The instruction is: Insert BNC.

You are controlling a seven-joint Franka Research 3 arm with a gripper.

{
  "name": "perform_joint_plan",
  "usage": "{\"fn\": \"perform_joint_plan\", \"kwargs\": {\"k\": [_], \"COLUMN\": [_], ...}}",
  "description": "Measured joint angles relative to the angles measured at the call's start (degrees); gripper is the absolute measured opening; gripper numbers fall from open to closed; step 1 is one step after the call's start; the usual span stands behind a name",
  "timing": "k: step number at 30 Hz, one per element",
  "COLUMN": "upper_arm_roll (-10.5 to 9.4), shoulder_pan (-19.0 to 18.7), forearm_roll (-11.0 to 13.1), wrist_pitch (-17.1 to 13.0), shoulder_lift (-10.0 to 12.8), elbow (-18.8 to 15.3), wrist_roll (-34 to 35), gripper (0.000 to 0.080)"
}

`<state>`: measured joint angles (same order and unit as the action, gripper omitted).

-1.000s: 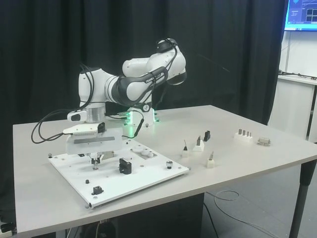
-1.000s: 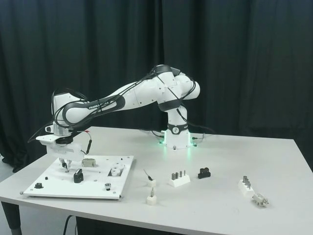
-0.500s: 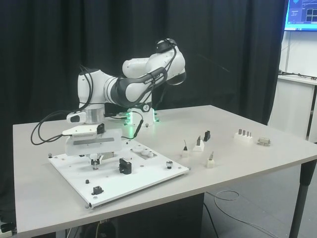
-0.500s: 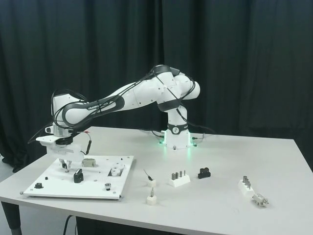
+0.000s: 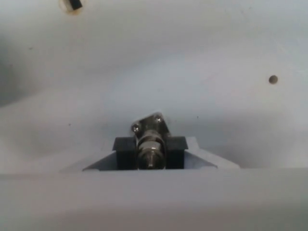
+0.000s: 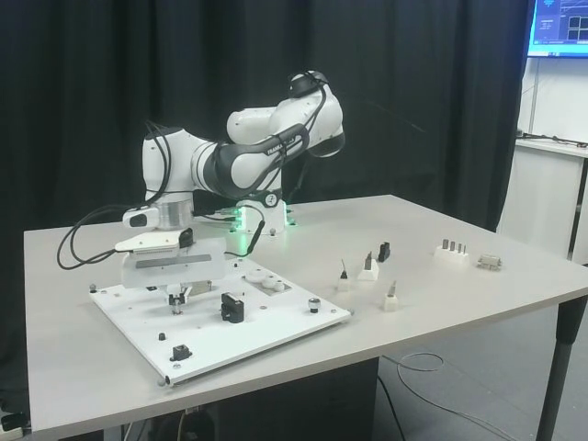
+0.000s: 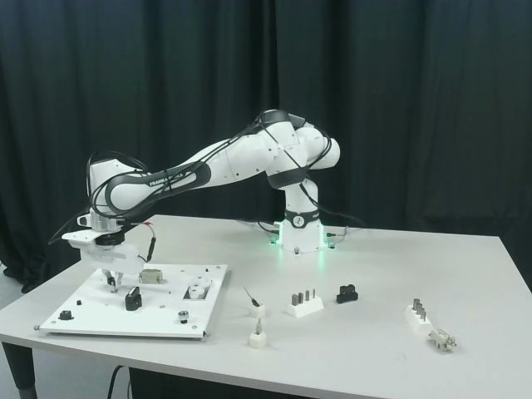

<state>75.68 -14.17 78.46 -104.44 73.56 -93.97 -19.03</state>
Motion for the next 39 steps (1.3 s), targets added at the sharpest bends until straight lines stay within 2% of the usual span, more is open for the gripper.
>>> {"fn": "perform_joint_plan", "kwargs": {"k": [39], "upper_arm_roll": [-0.24], "shoulder_pan": [0.08], "forearm_roll": [0.03], "wrist_pitch": [-0.27], "shoulder_lift": [-0.22], "elbow": [0.02], "wrist_roll": [-0.43], "gripper": [0.0121]}}
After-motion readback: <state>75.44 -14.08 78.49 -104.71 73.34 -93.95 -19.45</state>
